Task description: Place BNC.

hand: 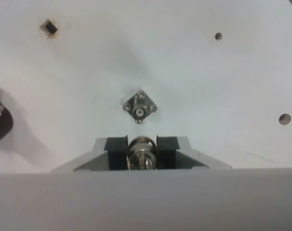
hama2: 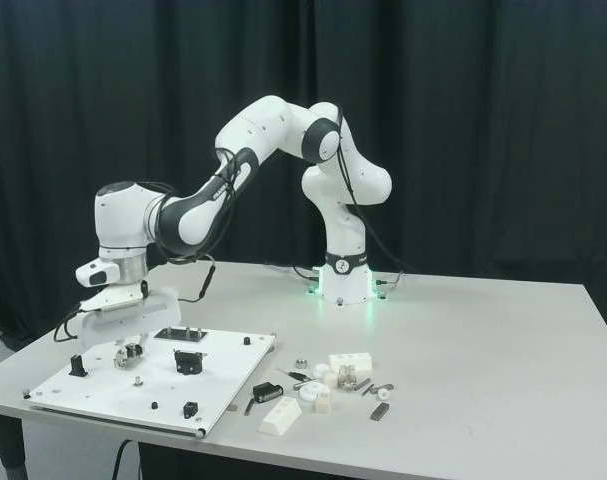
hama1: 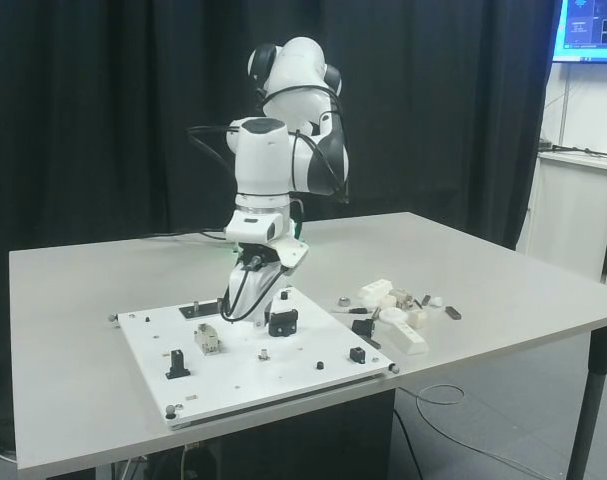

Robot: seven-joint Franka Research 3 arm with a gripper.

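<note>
A grey bench (hama1: 103,300) is seen carrying a white arm (hama2: 253,140), which is bolted near the bench's far edge in the second room view and is bent down over a white board (hama1: 283,385). The board lies flat near one end of the bench and is fitted with several small black and metal fixtures. A black block (hama1: 282,322) is mounted on the board close beside the arm's lower end, and a smaller black post (hama1: 176,364) is set well apart from it toward the board's other side. A loose heap of small white and black parts (hama2: 323,385) is scattered on the bench just beside the board.

The hand (hand: 142,144) is held low above the board. In the wrist view it is seen clenched on the metal plug (hand: 142,153), which is gripped between the two black fingertips (hand: 118,146) with its barrel pointing down toward the board. The plug is thus held in the hand, above the board and not touching it. A small metal socket (hand: 140,107) with a square four-screw flange is fixed to the board near the plug's tip, apart from it. A small square hole (hand: 49,28) and two round holes are seen elsewhere on the board's surface.
</note>
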